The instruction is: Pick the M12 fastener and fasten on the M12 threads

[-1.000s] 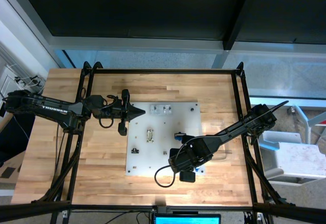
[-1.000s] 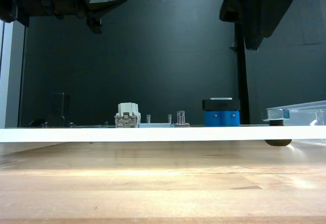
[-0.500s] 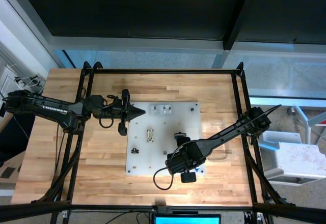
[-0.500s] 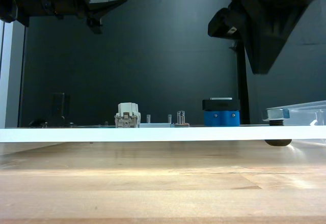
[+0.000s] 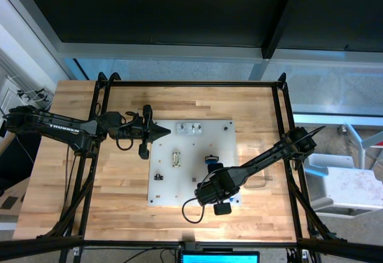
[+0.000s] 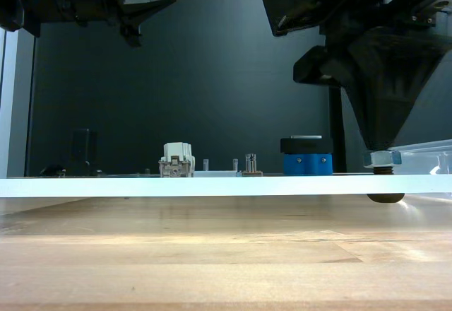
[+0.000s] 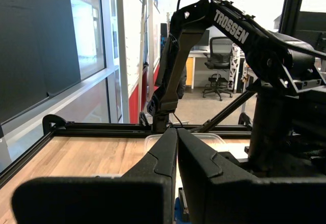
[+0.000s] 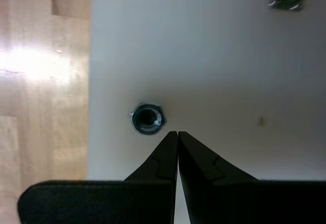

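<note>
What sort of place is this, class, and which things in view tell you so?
Probably a robotics lab: a wooden bench carries a white task board, the left tool hangs by its left edge, the right tool points down just over the nut, and an office chair stands beyond.

You can read "TROSSEN" in white capitals along the right arm (image 7: 232,25) in the left wrist view, and faintly on the left arm (image 5: 60,129) from above.
</note>
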You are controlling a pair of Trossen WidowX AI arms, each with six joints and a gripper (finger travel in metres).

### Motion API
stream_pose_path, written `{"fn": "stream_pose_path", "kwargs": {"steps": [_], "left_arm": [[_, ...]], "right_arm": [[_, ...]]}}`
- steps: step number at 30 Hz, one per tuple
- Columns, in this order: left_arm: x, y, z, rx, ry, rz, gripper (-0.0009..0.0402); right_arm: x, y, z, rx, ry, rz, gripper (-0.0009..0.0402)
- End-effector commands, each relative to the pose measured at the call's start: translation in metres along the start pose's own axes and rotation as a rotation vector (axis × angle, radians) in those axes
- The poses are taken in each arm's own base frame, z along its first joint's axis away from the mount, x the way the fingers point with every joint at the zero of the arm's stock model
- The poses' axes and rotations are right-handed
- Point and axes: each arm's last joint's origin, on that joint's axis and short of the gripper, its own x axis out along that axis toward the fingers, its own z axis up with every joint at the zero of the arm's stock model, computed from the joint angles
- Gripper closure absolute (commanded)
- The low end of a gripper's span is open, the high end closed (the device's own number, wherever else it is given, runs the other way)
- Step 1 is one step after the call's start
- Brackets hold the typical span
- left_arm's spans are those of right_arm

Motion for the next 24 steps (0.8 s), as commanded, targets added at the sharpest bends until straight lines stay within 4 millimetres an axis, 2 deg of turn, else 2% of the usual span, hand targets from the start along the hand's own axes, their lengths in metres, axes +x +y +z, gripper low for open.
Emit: {"fn": "stream_pose_path", "kwargs": {"steps": [1,8,12,13,24], "left_arm": [[0.0,0.0,0.0,0.0,0.0,0.0,0.0393],[0.0,0.0,0.0,0.0,0.0,0.0,0.0393],[0.0,0.0,0.0,0.0,0.0,0.0,0.0393],[0.0,0.0001,0.0,0.0,0.0,0.0,0.0393],[0.0,0.0,0.0,0.0,0.0,0.0,0.0393]], "right_arm": [[0.0039,0.0007,-0.001,0.0,-0.005,0.008,0.0393],[0.0061,0.0019,-0.001,-0.002,-0.006,0.042,0.0393],[0.0033,0.0085,-0.0039,-0.08,0.073,0.283,0.0393],[0.002,0.0082,-0.0047,-0.084,0.079,0.29,0.0393],[-0.0001,0.0009,-0.0051,0.013,0.033,0.06,0.0393]]}}
